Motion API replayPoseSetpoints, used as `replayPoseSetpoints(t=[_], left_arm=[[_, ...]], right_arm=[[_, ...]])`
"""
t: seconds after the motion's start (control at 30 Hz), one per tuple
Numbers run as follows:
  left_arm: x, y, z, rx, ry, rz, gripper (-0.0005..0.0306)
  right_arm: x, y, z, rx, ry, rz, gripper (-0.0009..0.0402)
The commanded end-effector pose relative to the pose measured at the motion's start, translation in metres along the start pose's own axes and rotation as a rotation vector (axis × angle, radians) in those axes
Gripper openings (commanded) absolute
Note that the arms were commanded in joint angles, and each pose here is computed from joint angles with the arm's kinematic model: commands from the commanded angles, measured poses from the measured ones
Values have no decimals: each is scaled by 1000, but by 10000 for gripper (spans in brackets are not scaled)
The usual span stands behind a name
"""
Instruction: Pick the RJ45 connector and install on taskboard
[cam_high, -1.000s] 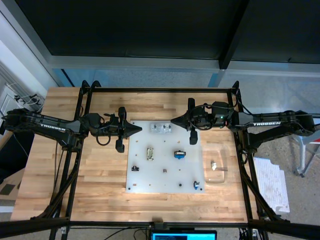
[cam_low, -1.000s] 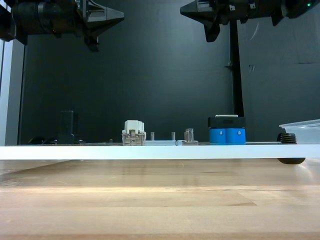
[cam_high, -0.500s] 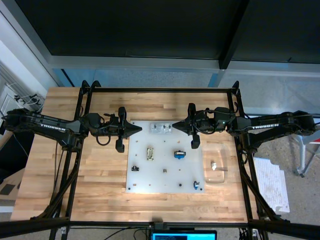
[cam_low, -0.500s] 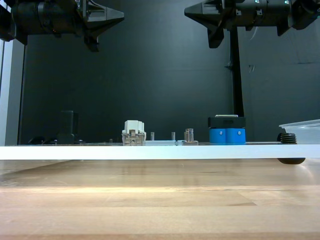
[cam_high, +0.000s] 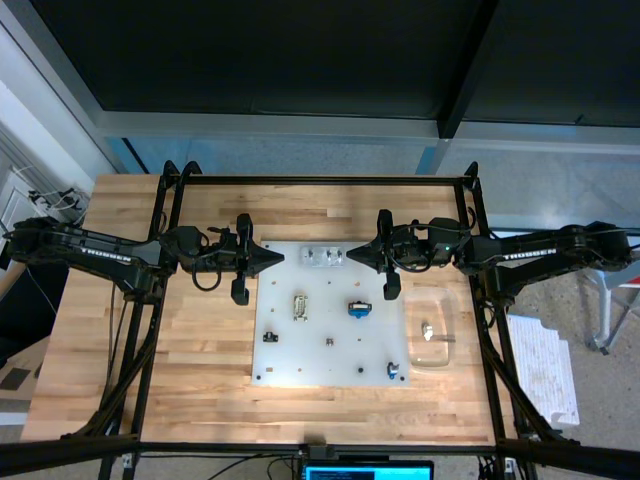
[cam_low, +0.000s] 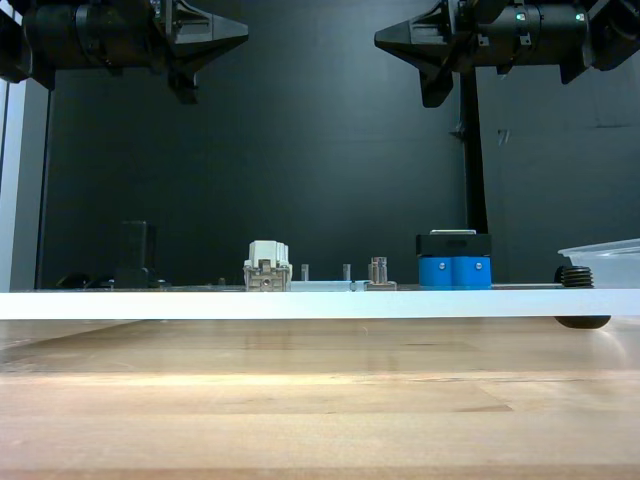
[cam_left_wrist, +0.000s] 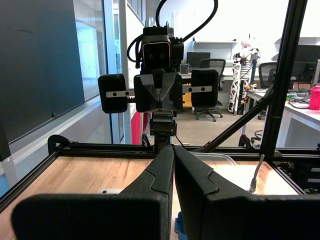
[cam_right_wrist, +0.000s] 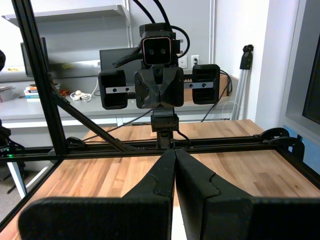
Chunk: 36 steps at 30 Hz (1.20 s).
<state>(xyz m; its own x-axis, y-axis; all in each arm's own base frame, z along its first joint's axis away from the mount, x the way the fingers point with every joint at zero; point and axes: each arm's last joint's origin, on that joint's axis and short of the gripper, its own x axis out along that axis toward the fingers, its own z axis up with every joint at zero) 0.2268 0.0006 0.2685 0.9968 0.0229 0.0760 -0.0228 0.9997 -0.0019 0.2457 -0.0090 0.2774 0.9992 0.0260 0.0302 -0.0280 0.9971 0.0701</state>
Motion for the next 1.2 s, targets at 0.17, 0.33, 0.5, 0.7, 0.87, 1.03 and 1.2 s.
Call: replayPoseSetpoints(t=[0.17,0.33,0.5,0.7,0.87,1.03,1.2], left_arm=[[0,0,0,0,0,0,0],[0,0,0,0,0,0,0],[0,0,0,0,0,0,0],[0,0,0,0,0,0,0],[0,0,0,0,0,0,0],[0,0,0,0,0,0,0],[0,0,0,0,0,0,0]], right_arm=[[1,0,2,-8,-5,1,0],[1,0,2,-11,-4,2,0],[1,0,2,-13,-6,2,0],[1,1,2,-6,-6,3,0],[1,1,2,-6,-5,3,0],[1,1,2,-6,-4,3,0],[1,0,1,-6,1,3,0]])
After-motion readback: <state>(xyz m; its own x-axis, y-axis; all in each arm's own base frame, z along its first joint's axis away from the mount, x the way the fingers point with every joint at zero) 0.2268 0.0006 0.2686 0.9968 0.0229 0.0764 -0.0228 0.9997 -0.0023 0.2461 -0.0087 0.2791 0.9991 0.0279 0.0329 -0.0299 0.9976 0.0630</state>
